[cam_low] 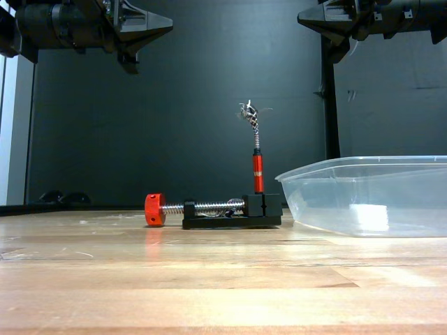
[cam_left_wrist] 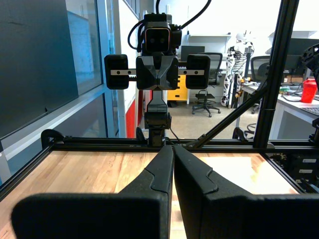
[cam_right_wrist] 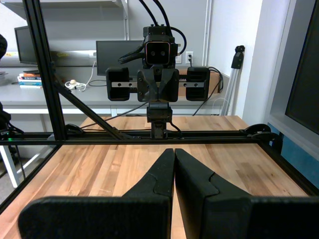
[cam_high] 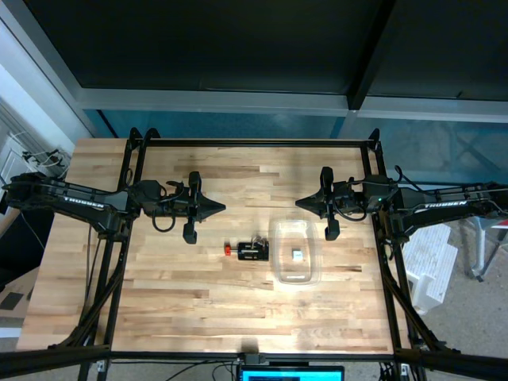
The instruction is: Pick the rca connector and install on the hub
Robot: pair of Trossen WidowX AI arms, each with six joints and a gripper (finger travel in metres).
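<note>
1. High view: the left gripper (cam_high: pixel 216 208), left of centre, and the right gripper (cam_high: pixel 302 205), right of centre, hover above the table (cam_high: pixel 159 317) with their tips facing. The hub (cam_high: pixel 248 252) lies at centre. Just beside it on the right, the clear plastic tray (cam_high: pixel 278 274) holds one small pale piece, presumably the rca connector (cam_high: pixel 297 255).
2. Low view: the red knob (cam_low: pixel 154 209) is at the hub's left end, and a red-barrelled post (cam_low: pixel 258 171) stands upright at its right end. At lower right, the pale piece rests on the tray's floor, alone.
3. Left wrist view: the jaws are pressed together, empty.
4. Right wrist view: the jaws likewise meet, empty. This arm is nearer the tray. It should open, descend between the walls and pinch the piece squarely.
</note>
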